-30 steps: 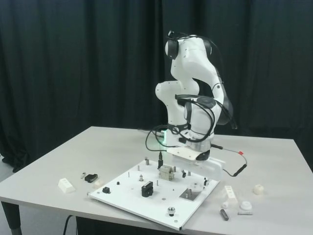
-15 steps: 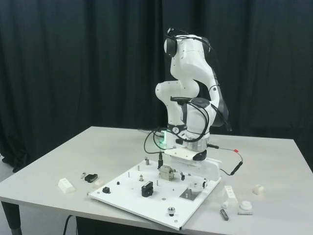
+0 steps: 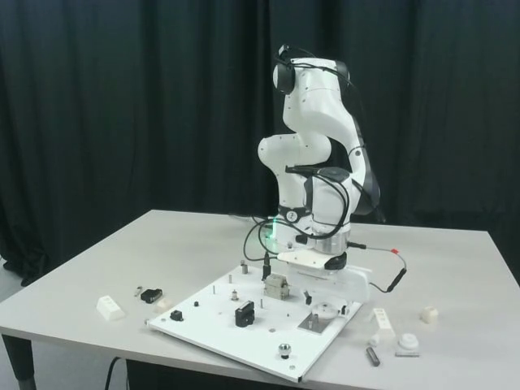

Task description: Remove large gear.

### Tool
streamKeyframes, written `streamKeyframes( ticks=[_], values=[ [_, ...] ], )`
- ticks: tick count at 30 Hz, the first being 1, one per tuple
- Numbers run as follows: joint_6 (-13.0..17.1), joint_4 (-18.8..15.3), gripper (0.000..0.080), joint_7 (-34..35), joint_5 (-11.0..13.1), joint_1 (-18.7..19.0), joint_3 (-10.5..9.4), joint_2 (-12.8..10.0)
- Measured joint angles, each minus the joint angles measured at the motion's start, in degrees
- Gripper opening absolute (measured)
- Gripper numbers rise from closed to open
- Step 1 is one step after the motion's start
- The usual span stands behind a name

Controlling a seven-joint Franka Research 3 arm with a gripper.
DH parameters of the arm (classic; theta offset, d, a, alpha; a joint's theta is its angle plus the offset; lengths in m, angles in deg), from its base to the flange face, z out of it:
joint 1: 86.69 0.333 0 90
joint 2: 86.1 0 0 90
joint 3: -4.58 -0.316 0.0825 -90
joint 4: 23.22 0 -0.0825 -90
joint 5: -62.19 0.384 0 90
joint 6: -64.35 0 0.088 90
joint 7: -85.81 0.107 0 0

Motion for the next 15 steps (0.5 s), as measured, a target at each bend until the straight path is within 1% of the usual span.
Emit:
streamKeyframes(
  ticks=[4, 15],
  values=[
    [1.63, -0.81, 0.08, 0.0, 0.03, 0.0, -0.04, 0.0],
    [4.76, -2.32, 0.08, 0.0, 0.26, 0.0, -0.06, 0.0]
  ],
)
